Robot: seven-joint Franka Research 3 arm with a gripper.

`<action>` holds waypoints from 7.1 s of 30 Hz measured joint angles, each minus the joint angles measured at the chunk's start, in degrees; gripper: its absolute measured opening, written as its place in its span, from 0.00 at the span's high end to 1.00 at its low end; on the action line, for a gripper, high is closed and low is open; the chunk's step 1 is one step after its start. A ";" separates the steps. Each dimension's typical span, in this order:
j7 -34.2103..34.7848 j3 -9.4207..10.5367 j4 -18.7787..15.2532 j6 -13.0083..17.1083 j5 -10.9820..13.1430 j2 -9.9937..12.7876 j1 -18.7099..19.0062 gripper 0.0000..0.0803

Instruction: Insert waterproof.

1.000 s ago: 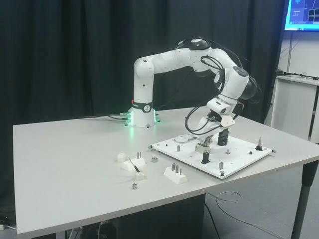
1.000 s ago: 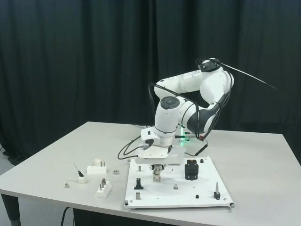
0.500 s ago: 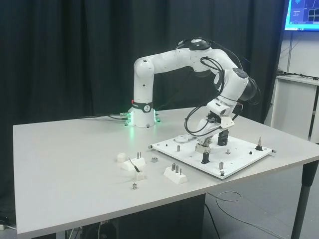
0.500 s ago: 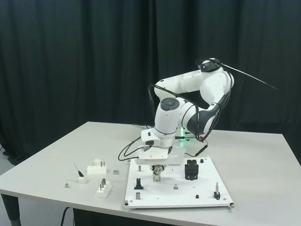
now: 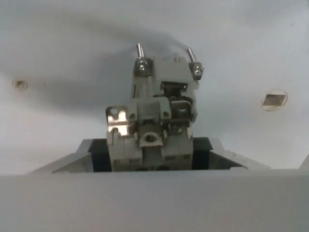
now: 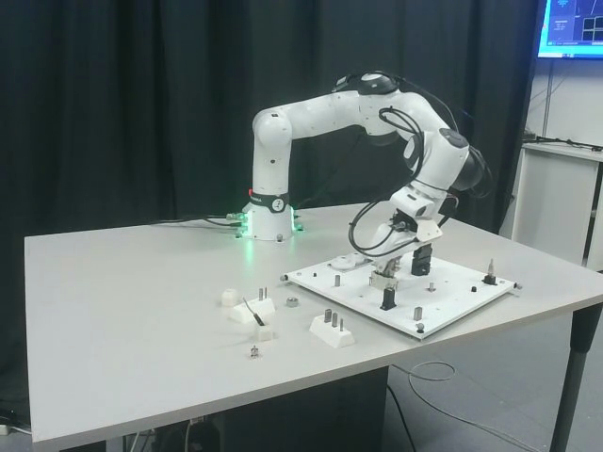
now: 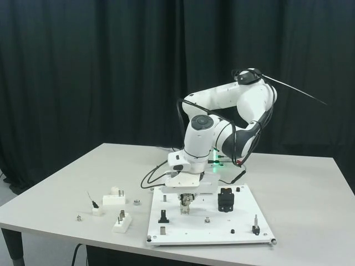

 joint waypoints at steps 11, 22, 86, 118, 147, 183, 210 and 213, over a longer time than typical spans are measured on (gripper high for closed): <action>0.15 0.01 -1.36 2.77 0.00 -0.04 1.11 0.61; 0.75 -0.05 -2.10 3.85 0.00 -0.08 1.77 0.61; 5.43 0.12 -2.63 3.81 0.99 -0.59 1.24 0.61; 2.45 0.30 -0.05 2.44 2.13 -0.57 -1.27 0.61; 2.45 0.33 0.24 1.36 0.99 -0.33 -1.41 0.61; 3.23 0.24 0.36 0.19 1.08 -0.30 -1.60 0.61; 5.53 0.12 0.31 -0.62 1.50 -0.31 -1.76 0.61; 5.53 0.11 0.31 -0.65 1.57 -0.31 -1.79 0.61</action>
